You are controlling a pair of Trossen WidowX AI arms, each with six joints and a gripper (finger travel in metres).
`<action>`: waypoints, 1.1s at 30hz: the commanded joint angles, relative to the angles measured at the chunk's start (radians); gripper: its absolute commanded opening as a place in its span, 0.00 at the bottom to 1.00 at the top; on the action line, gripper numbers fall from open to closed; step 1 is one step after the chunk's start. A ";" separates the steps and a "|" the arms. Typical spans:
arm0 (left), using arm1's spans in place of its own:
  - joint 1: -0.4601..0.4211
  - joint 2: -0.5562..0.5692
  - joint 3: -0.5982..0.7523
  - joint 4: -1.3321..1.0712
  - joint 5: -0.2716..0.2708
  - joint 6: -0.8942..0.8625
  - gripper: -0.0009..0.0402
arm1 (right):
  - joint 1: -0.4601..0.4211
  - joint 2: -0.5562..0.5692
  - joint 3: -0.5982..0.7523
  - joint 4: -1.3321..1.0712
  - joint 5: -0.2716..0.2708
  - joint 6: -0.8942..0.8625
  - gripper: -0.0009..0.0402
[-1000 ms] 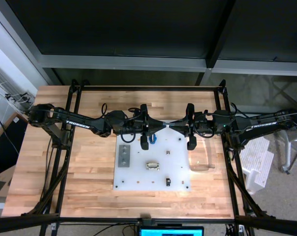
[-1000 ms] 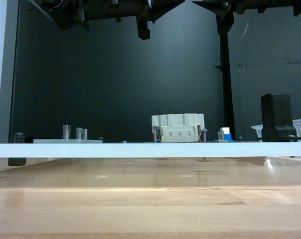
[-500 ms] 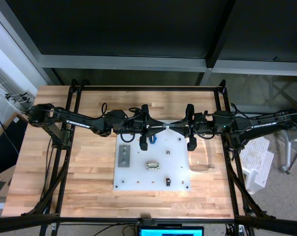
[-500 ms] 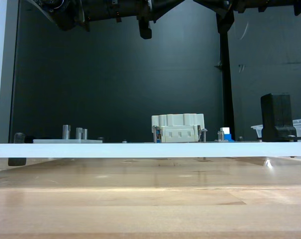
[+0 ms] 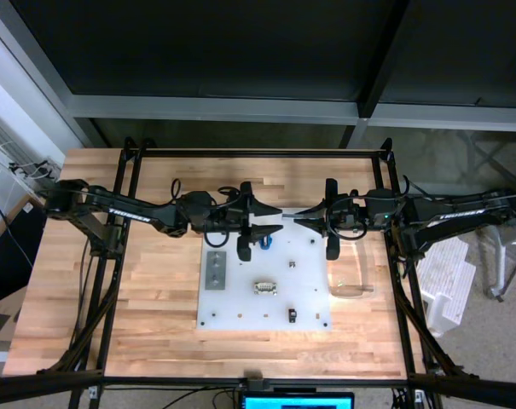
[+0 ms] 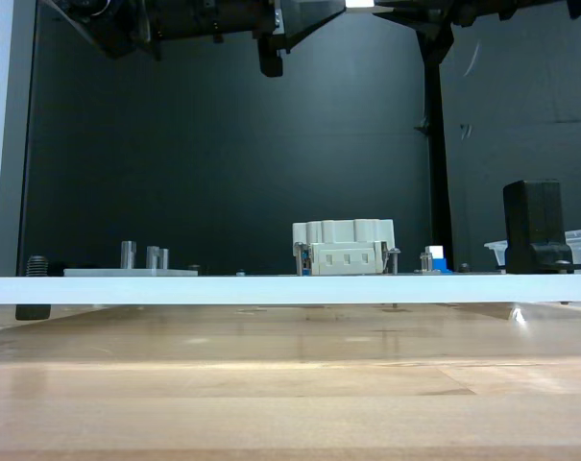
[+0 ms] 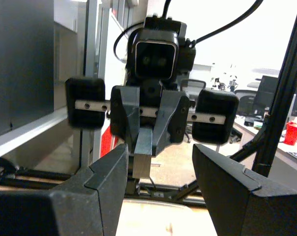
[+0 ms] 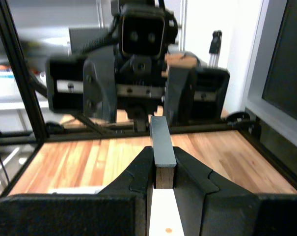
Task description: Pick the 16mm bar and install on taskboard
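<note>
The 16mm bar (image 5: pixel 288 218) is a short grey metal bar held level in the air above the white taskboard (image 5: pixel 240 308), clear of any seat. My right gripper (image 5: pixel 298 221) is shut on one end of it; the right wrist view shows the bar (image 8: pixel 162 141) clamped between the fingers of the right gripper (image 8: pixel 162 166). My left gripper (image 5: pixel 275 220) faces it from the left. In the left wrist view the left gripper (image 7: pixel 159 150) stands open, its fingers wide on either side of the bar (image 7: pixel 142 158) without touching it.
On the board lie a grey plate with pegs (image 5: pixel 216 268), a white connector (image 5: pixel 265 288), a small black block (image 5: pixel 292 316) and a blue part (image 5: pixel 267 242). A clear bin (image 5: pixel 352 274) sits by the board's right edge. Black frame posts flank the table.
The left gripper's fingers have spread apart, letting go of the bar, and the left arm has drawn back to the left. The bar stays in the right gripper.
</note>
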 commanded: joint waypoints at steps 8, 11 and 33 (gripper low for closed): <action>-0.002 -0.102 -0.050 -0.151 -0.002 -0.005 0.38 | 0.014 0.063 0.201 -0.518 -0.005 0.077 0.02; -0.002 -0.128 -0.051 -0.209 -0.002 -0.002 0.37 | 0.025 0.104 0.260 -0.622 -0.005 0.076 0.02; -0.002 -0.220 -0.051 -0.433 0.005 0.021 0.37 | 0.219 0.499 0.652 -1.224 -0.037 0.090 0.02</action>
